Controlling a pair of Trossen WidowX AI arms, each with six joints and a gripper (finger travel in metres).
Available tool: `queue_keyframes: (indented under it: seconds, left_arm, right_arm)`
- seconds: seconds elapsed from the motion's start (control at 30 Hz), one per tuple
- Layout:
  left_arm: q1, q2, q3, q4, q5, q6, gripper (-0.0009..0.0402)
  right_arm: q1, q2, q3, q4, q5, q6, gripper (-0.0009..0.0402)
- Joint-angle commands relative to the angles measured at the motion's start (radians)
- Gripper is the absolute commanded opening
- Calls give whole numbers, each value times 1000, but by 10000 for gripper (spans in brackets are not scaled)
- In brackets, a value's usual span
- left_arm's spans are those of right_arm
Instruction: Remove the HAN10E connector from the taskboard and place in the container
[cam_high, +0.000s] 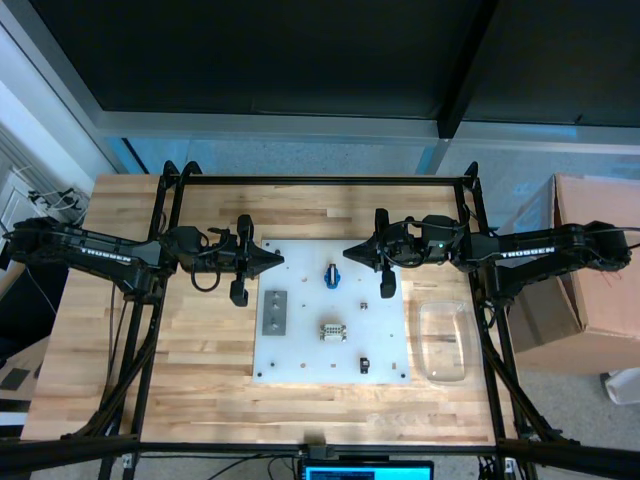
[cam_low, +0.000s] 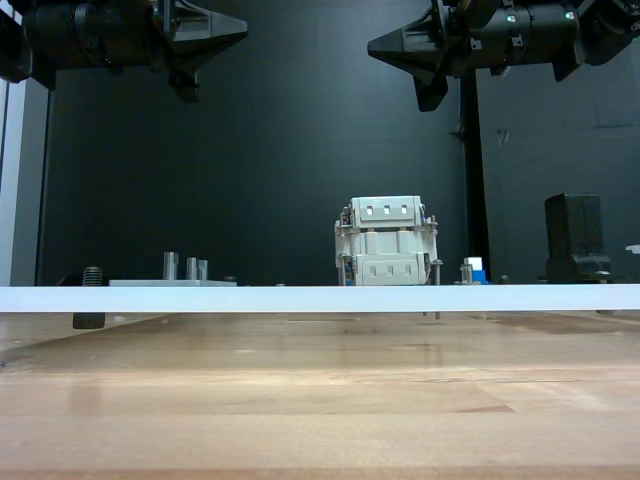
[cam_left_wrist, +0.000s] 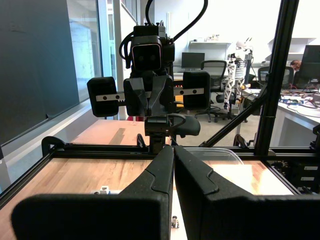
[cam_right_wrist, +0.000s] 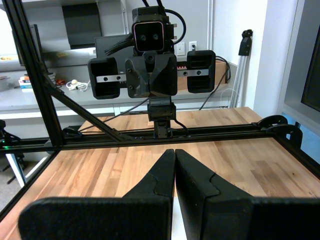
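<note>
We've got the HAN10E connector (cam_high: 333, 331) upright in its seat on the taskboard (cam_high: 300, 350), left gripper (cam_high: 276, 259) high over the board's far left, fingers pressed together, empty, right gripper (cam_high: 350, 252) facing it aloft, likewise closed, empty, container (cam_high: 447, 342) beside the board's right edge

Black left hand (cam_high: 278, 258), right hand (cam_high: 348, 253), TROSSEN lettering (cam_high: 98, 253)
</note>
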Motion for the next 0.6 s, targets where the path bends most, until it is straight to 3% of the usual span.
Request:
queue_keyframes:
  seconds: [0.03,0.43,0.6]
  left_arm:
    - [0,0,0,0,0,0,0]
    - [0,0,0,0,0,0,0]
    - [0,0,0,0,0,0,0]
  right_arm:
    - [1,0,0,101,8,-8,0]
    - [2,0,3,82,-1,-2,0]
    - [24,8,87,-156,0,19,0]
